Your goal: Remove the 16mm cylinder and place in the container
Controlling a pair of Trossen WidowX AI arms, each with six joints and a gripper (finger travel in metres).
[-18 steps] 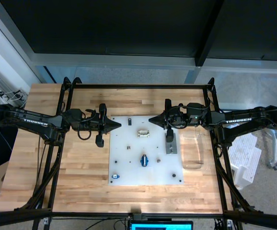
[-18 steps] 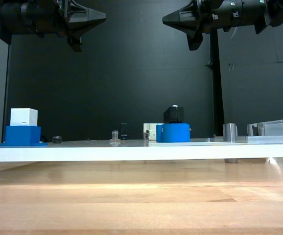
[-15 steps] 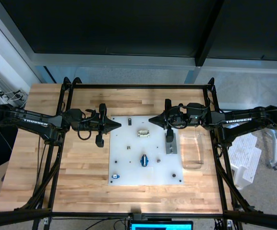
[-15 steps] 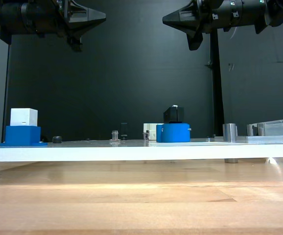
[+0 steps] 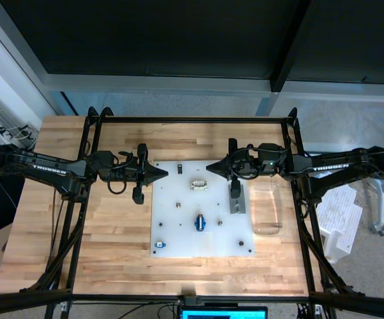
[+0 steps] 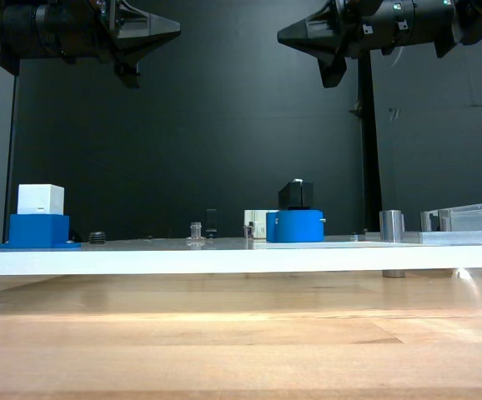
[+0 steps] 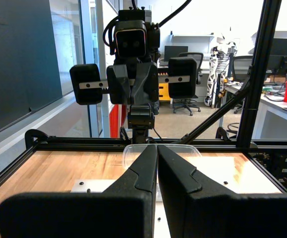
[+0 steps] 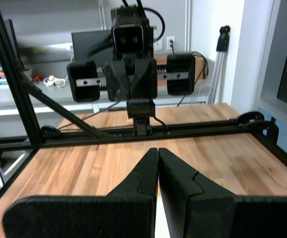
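Standing upright on the white board (image 5: 179, 232), right of the blue fitting (image 6: 298, 226), the 16mm cylinder (image 6: 390, 225) is judged rigid, light and smooth, so likely slippery. A grip across its round sides near the top is advised. The container (image 5: 267, 233) lies just off the board's right edge. Both are held high over the board's far part: left gripper (image 5: 164, 171) and right gripper (image 5: 210, 167), fingers pressed together, nothing held. Peg height is shown by the low view alone — finger closure by the wrist views.
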